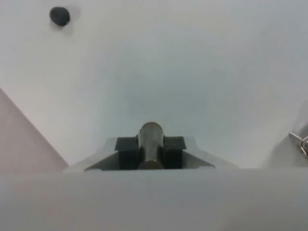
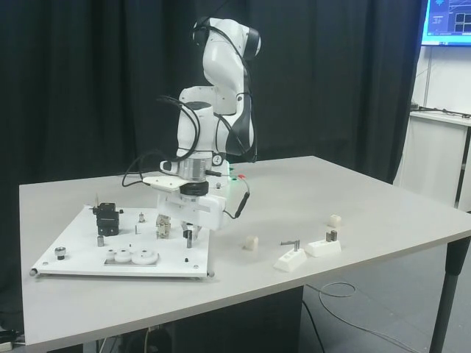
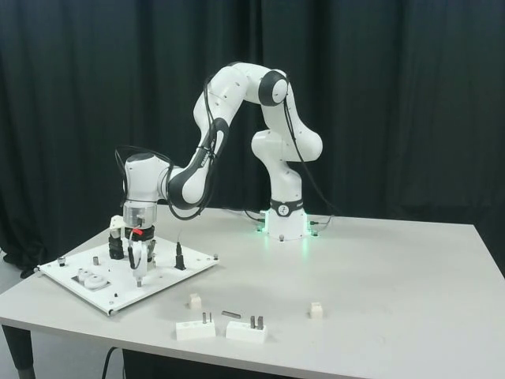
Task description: Insert round peg 3.
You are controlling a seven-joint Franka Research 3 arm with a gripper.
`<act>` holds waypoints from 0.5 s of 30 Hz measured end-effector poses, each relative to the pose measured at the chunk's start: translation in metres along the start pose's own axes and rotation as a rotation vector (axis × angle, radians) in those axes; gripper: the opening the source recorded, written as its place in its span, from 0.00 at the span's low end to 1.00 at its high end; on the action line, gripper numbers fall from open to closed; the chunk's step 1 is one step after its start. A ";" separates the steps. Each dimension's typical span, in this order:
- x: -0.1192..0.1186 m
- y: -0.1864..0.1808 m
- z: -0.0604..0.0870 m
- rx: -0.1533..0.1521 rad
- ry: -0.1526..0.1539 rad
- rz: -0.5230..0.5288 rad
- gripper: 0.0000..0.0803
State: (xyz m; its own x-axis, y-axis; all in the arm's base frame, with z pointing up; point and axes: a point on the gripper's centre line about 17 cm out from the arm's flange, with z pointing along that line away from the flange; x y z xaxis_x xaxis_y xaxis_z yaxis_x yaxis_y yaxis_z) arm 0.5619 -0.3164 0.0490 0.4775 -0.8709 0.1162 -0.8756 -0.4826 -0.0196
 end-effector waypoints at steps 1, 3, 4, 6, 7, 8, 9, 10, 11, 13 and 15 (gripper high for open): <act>0.000 0.000 0.000 0.000 0.000 0.001 0.13; 0.000 0.000 0.000 0.000 0.001 0.006 0.13; 0.001 0.001 0.000 0.000 0.001 0.010 0.13; 0.002 0.001 -0.001 0.000 0.002 0.020 0.13; 0.002 0.002 -0.001 0.000 0.003 0.024 0.13; 0.002 0.002 -0.002 0.000 0.003 0.027 0.35; 0.003 0.002 -0.002 0.001 0.004 0.028 0.35; 0.003 0.002 -0.003 0.002 0.005 0.029 0.35; 0.004 0.002 -0.004 0.002 0.006 0.030 0.35; 0.005 0.001 -0.006 0.005 0.008 0.031 0.35; 0.006 0.000 -0.008 0.008 0.011 0.031 0.35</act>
State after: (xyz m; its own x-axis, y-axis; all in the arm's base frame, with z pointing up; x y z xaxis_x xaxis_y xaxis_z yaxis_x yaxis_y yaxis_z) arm 0.5640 -0.3209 0.0577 0.4489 -0.8846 0.1261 -0.8895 -0.4559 -0.0317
